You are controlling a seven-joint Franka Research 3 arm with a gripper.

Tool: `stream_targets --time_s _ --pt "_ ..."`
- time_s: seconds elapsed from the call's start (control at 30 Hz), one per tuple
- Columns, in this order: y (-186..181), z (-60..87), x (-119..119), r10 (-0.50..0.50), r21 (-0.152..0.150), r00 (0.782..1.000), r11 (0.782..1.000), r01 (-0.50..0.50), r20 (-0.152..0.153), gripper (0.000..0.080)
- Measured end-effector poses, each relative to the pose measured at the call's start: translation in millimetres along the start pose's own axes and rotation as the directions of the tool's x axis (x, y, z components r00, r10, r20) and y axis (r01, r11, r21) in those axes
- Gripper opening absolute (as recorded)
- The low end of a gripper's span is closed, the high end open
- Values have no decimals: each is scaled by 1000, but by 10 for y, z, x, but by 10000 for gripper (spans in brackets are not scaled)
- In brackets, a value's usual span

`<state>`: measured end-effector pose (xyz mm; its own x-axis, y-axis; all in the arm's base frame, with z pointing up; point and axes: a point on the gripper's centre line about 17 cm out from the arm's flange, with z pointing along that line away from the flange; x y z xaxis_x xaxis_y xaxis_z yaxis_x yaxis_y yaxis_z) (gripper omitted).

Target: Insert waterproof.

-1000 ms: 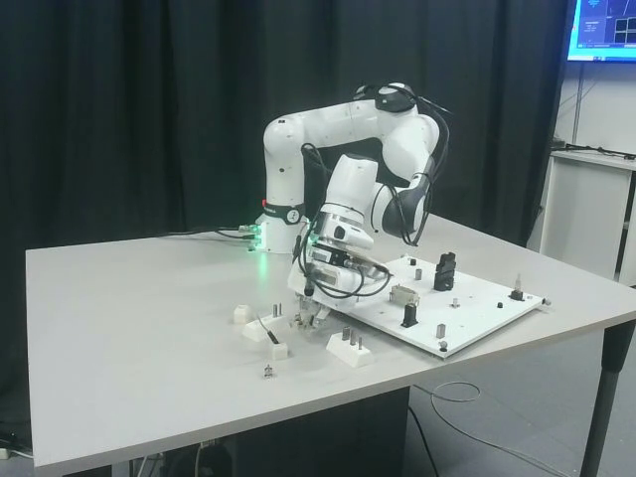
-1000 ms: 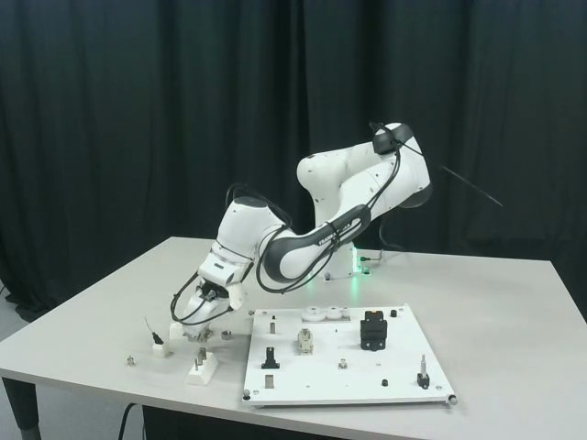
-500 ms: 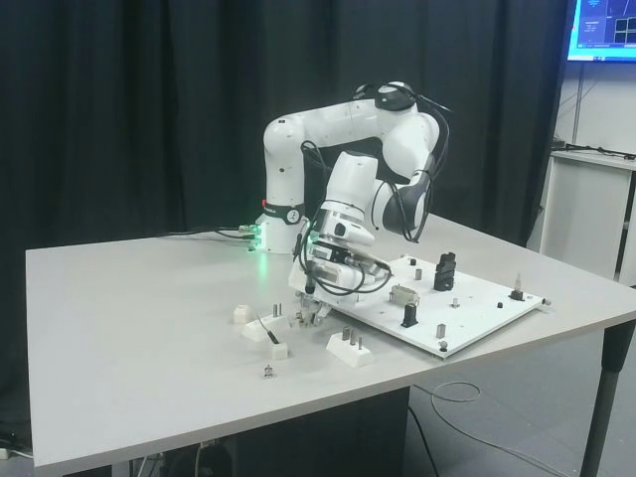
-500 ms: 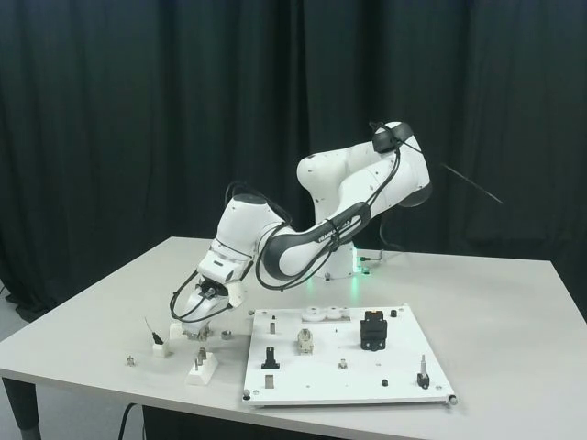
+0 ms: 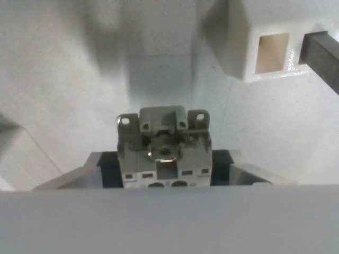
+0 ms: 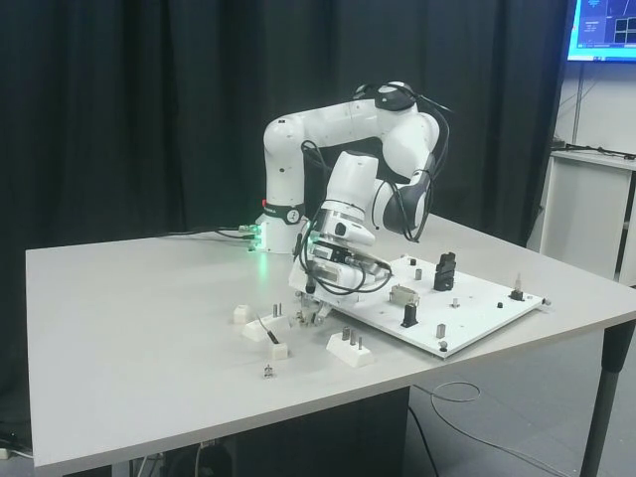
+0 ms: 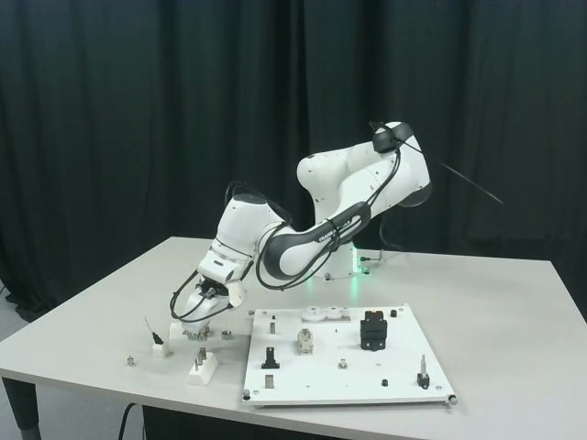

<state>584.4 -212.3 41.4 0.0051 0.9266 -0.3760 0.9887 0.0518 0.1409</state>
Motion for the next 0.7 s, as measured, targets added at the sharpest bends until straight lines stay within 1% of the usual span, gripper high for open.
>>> stream_targets --time_s 0.43,0.7 --pt "1 -1 0 0 0 1000 1000 0 0 317" --pt "13 -18 -17 34 -3 999 999 -34 2 317"
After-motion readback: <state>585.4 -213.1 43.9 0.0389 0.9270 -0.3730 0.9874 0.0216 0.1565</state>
